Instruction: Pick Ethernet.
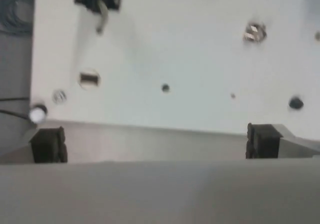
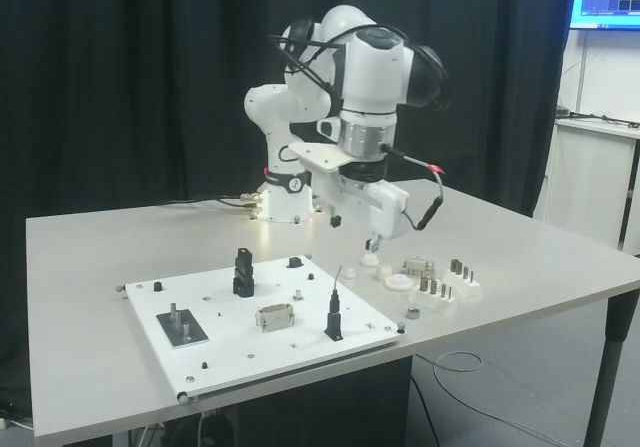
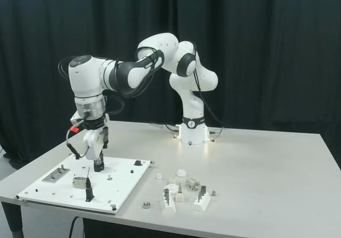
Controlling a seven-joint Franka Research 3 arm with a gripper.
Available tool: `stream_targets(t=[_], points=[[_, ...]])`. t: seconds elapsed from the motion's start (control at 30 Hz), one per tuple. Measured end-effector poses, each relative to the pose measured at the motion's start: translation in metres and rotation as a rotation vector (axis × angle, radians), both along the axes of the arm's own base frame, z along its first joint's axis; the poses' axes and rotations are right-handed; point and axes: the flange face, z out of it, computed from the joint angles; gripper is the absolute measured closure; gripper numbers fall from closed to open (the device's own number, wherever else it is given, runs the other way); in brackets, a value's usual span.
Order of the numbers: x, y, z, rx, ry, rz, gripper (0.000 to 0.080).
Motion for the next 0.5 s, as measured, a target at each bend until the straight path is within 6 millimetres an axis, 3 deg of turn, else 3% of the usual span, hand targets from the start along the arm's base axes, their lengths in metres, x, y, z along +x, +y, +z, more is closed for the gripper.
stream_targets(t=[0.5], points=[[-0.002, 0.058, -0.001, 0.0, 0.109, 0.018, 0.0003]])
